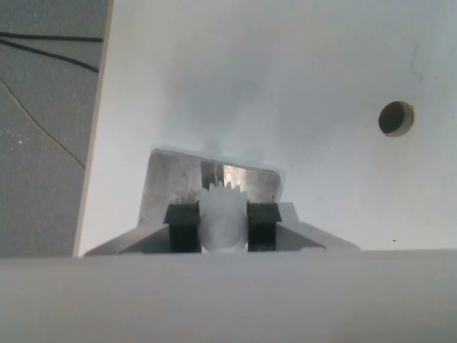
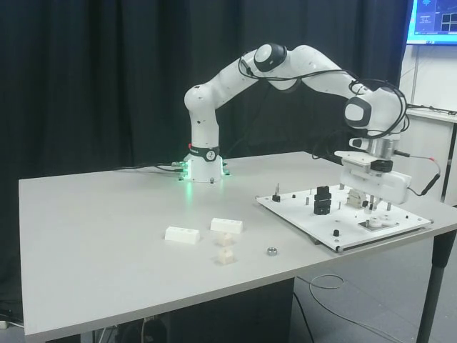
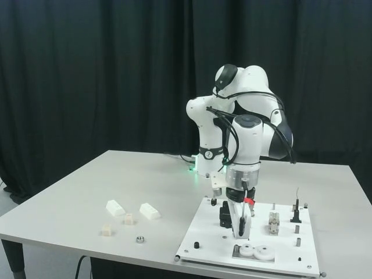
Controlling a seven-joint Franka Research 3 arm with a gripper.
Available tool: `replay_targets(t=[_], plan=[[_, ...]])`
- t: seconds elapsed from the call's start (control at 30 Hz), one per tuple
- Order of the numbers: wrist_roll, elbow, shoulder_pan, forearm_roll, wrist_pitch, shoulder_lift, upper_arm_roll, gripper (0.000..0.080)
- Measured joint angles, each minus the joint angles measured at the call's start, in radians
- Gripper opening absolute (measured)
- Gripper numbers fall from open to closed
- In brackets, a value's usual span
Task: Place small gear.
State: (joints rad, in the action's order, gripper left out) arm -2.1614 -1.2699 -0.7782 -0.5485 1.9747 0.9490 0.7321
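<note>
Arm (image 2: 285, 68) reaches from its base (image 2: 203, 166) at the table's far edge, up and over, wrist bent straight down above the white board (image 2: 343, 227) on the grey table (image 2: 100, 229). Gripper (image 1: 223, 225) points down over the board's near end, fingers closed on the small gear (image 1: 223, 214); black pads (image 1: 183, 225) press it from both sides, teeth showing above the pads in the wrist view. Gear is held up off the board, over a metal plate (image 1: 168, 182). In the second room view the gripper (image 3: 240, 231) hangs just above two white gears (image 3: 257, 251) sitting on that plate at the board's front edge.

Board carries a black block (image 2: 323, 201), several small pegs and a round hole (image 1: 395, 118). Off the board, on the bare table: two white blocks (image 2: 181, 234), two small cubes (image 2: 226, 250) and a nut (image 2: 271, 251) near them. Green light glows at the arm base. Black curtain (image 2: 107, 78) behind the table, a screen corner (image 2: 434, 21) at upper edge in the first room view. Black cables (image 1: 50, 50) on the floor past the table edge.
</note>
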Motion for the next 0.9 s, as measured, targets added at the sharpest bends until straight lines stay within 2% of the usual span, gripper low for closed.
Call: replay_targets(t=[0.63,0.9], plan=[[0.001,0.004,-0.003,0.001,0.0,0.0,0.0,0.0135],[0.026,0.004,-0.003,0.021,0.0,0.0,0.0,0.0135]])
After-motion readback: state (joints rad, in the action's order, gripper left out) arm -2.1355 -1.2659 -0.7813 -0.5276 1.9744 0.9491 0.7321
